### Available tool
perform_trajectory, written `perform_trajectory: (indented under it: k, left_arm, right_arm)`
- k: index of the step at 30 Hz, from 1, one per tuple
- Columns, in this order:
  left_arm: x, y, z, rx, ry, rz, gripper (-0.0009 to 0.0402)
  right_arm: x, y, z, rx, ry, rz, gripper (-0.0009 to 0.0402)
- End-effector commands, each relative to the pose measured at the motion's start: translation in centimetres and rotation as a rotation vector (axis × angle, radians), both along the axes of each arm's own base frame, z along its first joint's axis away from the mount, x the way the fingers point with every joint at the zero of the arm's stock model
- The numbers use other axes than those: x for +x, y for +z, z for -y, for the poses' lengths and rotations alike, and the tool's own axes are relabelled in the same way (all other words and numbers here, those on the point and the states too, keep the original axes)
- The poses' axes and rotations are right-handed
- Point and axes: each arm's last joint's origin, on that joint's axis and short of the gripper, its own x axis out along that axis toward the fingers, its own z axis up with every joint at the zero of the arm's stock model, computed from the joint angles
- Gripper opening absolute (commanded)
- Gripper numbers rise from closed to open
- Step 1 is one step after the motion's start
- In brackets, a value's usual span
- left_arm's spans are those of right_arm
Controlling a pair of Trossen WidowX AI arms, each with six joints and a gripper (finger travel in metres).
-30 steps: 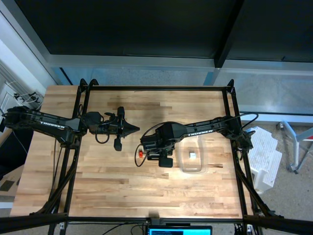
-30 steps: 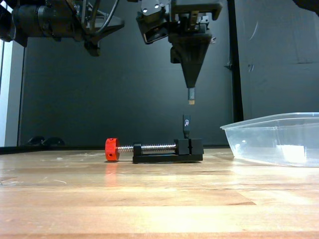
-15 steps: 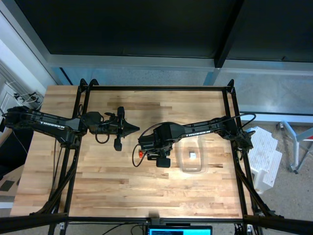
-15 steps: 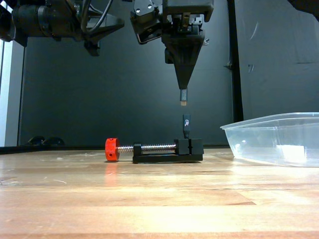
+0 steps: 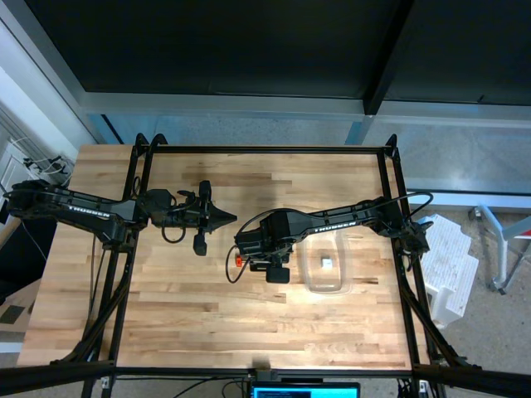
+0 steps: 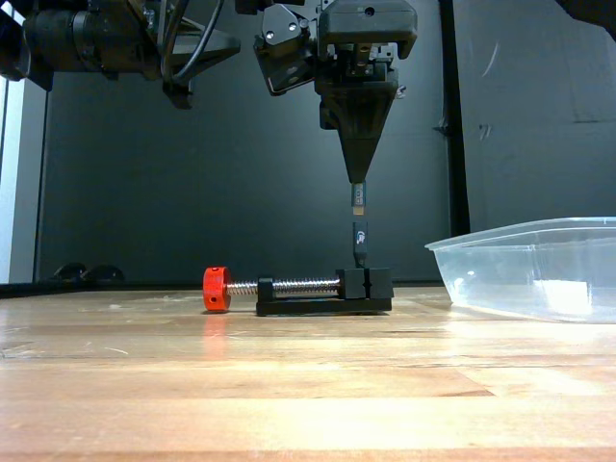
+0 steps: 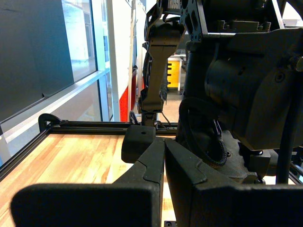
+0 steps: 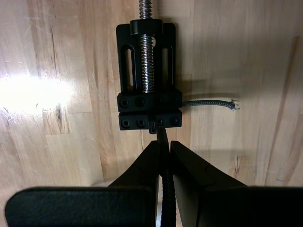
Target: Pick the USB-C connector and install on taskboard
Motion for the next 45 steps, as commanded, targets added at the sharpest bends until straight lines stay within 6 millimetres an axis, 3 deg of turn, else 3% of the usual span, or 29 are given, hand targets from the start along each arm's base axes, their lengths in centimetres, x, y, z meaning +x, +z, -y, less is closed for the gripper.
perform_trajectory:
  k: [1, 45]
  left_arm:
    - [0.0, 0.0, -0.01, 0.0, 0.0, 0.0, 0.0]
    - [0.0, 0.0, 0.0, 0.0, 0.0, 0.0, 0.0]
  right_arm:
    - [-0.03, 0.01, -0.04, 0.009, -0.001, -0.001, 0.0]
    - [0.05, -0.62, -0.09, 0.016, -0.01, 0.0, 0.0]
